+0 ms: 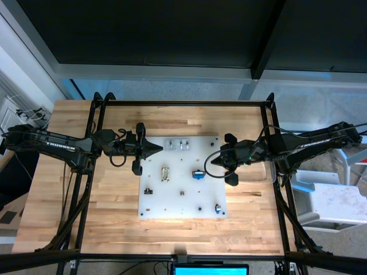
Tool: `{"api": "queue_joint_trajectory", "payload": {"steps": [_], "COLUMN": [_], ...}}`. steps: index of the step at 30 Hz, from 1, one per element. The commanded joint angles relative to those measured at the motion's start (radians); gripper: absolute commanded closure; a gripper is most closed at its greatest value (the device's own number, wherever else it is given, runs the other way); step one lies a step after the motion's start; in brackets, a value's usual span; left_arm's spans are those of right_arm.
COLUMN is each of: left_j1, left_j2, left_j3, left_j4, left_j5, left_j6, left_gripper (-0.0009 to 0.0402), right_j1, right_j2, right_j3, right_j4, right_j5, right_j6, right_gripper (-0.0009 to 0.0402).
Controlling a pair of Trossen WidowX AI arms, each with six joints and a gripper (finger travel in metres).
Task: Remove the rj45 connector and place it in the container
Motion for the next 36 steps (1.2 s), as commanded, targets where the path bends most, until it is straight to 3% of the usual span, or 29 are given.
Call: {"api": "queue_joint_trajectory", "payload": {"steps": [1,4,7,11,25,36], "left_j1": [0.0,0.0,0.0,0.0,0.0,0.0], "left_j2": [0.0,0.0,0.0,0.0,0.0,0.0], "left_j3": [0.0,0.0,0.0,0.0,0.0,0.0], "left_j4": [0.0,0.0,0.0,0.0,0.0,0.0], "left_j5": [0.0,0.0,0.0,0.0,0.0,0.0], "left_j6": [0.0,0.0,0.0,0.0,0.0,0.0], "left_gripper": [0.0393,0.0393,0.0393,0.0393,0.0393,0.0393], "right_j1": [0.025,0.047,0.074,0.117,0.298,0.394], "right_j2": [0.001,0.001,0.001,0.002,0.152,0.271], "right_j3": [0.018,0.029,0.046,0.059,0.221,0.274], "right_j4": [-0.055,-0.098,-0.165,-0.214,-0.509,-0.518], "right_j5": [0.0,0.009,0.052,0.076,0.075,0.065], "right_j6": [0.024,0.042,0.063,0.094,0.266,0.378], "right_gripper": [0.0393,0.0393,0.0393,0.0393,0.0393,0.0393]}}
